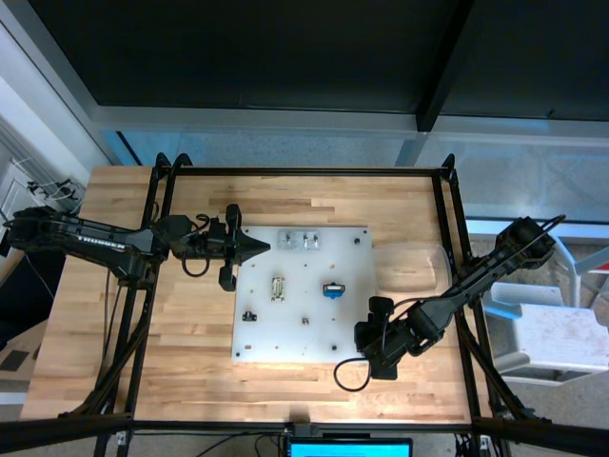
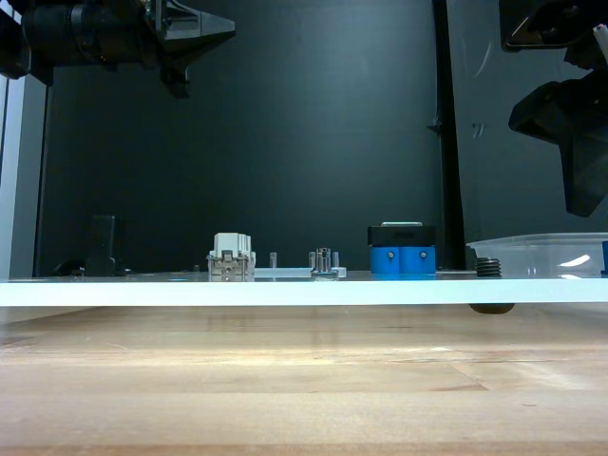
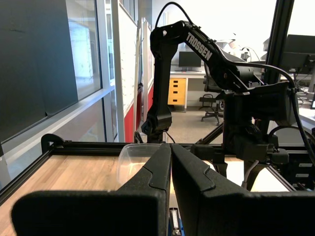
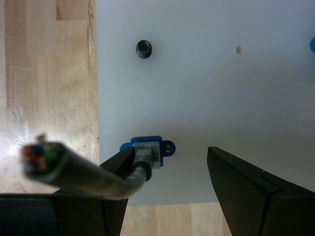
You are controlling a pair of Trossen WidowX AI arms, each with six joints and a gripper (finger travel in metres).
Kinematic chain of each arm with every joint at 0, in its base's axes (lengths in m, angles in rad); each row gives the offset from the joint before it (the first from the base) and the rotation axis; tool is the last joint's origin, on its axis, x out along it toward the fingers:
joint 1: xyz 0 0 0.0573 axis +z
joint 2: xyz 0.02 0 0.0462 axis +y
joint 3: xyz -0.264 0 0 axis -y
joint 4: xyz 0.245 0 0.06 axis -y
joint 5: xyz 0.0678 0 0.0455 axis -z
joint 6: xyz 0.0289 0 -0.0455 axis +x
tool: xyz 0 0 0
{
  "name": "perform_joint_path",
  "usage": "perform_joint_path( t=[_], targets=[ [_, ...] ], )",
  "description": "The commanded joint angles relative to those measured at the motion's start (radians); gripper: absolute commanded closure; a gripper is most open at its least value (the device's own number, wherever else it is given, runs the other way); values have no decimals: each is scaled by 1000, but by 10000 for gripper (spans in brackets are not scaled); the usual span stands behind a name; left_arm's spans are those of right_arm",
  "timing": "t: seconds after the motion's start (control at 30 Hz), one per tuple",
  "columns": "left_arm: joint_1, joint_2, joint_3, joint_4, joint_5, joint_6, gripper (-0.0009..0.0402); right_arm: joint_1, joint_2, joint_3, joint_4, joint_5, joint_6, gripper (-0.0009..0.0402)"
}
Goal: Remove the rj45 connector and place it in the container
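Risks snagging cable [image 4: 74, 174] rather than rj45 connector [image 4: 146, 156] with right gripper [image 4: 170, 152] splayed over it, left gripper [image 3: 171, 147] clenched, parked over board [image 1: 295, 324] edge

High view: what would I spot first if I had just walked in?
Probably the right gripper, hanging open over the near right corner of the white board. There a thin black cable curls away from its plug, which sits in a little blue socket. The left gripper is shut, held high at the board's left edge, and a clear tub sits on the wooden table to the board's right.
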Motion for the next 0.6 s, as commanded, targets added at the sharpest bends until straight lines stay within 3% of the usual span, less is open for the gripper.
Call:
perform_joint_path(
  t=[0.03,0.27,0.37,0.6],
  targets=[
    [0,0,0,0,0,0,393,-1,-3,-1,-2,0,-1,199],
    [0,0,0,0,0,0,393,-2,-3,-1,-3,-11,-2,246],
    [0,0,0,0,0,0,393,-2,-3,-1,-2,-29,-2,276],
    [0,0,0,0,0,0,393,-2,-3,-1,6,-27,2,359]
  ],
)
